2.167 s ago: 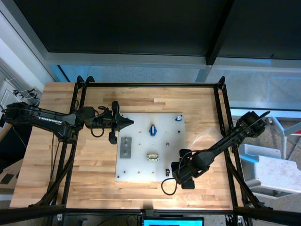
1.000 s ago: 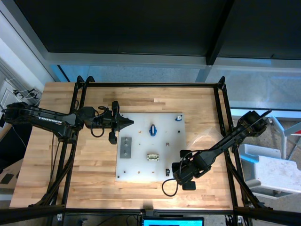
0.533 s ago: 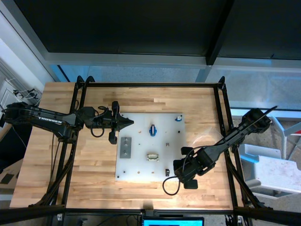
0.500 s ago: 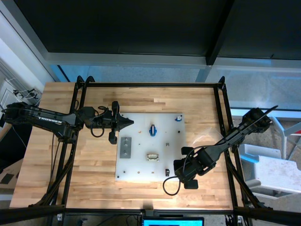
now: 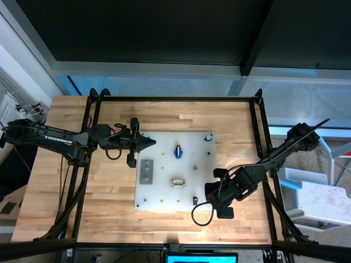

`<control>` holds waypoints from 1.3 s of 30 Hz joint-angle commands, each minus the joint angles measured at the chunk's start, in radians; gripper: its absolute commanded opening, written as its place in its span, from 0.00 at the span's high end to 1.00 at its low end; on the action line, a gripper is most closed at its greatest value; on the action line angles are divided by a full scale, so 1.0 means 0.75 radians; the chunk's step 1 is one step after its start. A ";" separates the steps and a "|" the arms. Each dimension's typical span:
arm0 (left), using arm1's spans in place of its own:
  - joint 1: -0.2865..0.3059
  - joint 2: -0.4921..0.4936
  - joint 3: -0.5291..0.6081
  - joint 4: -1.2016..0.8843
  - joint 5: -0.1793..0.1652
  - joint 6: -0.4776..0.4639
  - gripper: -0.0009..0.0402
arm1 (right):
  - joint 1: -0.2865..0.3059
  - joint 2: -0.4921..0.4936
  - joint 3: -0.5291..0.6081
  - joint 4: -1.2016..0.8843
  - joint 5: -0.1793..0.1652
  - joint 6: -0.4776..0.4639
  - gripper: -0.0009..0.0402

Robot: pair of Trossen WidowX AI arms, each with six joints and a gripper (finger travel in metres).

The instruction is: Pick the 16mm bar from the taskboard and place it in the container

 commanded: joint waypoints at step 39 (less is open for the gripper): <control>0.001 0.001 0.001 0.000 0.000 0.000 0.98 | -0.169 -0.570 -0.587 -0.087 0.081 0.385 0.96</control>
